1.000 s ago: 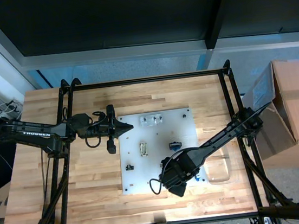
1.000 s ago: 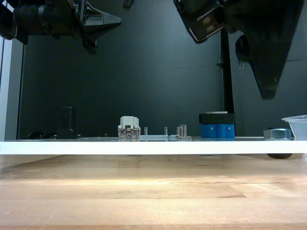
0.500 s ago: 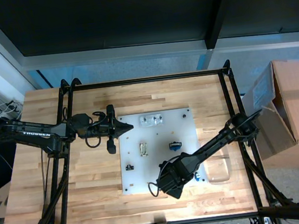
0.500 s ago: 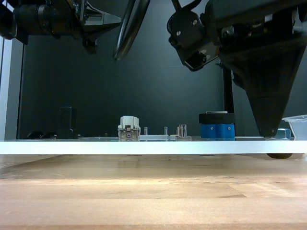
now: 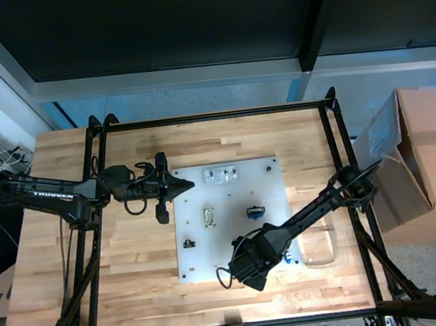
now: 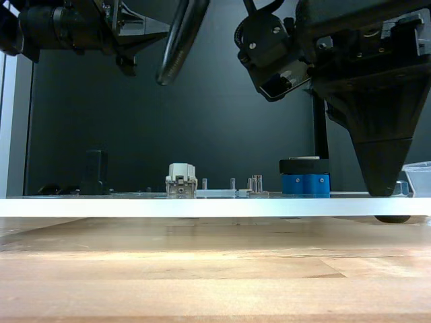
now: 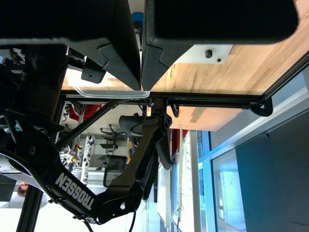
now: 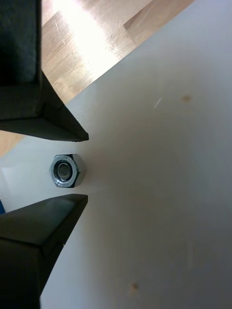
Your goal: Unfasten the M12 nut and place it in the container
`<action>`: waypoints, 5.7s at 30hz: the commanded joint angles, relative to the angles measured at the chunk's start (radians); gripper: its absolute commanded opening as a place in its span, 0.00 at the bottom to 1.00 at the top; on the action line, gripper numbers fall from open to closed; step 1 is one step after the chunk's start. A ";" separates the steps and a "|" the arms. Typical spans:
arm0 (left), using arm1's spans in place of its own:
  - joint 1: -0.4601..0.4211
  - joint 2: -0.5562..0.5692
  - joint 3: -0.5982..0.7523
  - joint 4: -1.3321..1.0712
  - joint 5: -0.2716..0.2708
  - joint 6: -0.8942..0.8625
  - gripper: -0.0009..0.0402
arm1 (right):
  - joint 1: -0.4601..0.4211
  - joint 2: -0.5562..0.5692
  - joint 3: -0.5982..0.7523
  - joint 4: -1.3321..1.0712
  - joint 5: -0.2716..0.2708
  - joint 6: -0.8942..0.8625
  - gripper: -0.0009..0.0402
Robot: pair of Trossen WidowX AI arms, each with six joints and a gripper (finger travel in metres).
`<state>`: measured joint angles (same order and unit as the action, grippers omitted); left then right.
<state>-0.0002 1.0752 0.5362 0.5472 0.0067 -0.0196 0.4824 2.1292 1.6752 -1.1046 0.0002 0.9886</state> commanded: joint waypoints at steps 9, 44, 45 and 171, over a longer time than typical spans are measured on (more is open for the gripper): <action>0.000 0.000 0.000 0.000 0.000 0.000 0.02 | 0.003 -0.009 -0.003 -0.009 -0.001 -0.002 0.27; 0.000 0.000 0.000 0.000 0.000 0.000 0.02 | 0.002 -0.009 -0.005 0.006 -0.001 -1.074 0.07; 0.000 0.000 0.000 0.000 0.000 0.000 0.02 | 0.002 -0.009 -0.005 0.006 -0.001 -1.142 0.07; 0.000 0.000 0.000 0.000 0.000 0.000 0.02 | 0.028 -0.190 -0.286 0.274 -0.034 -0.427 0.02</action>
<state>-0.0002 1.0752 0.5362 0.5476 0.0067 -0.0196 0.5110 1.9385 1.3907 -0.8307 -0.0395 0.5606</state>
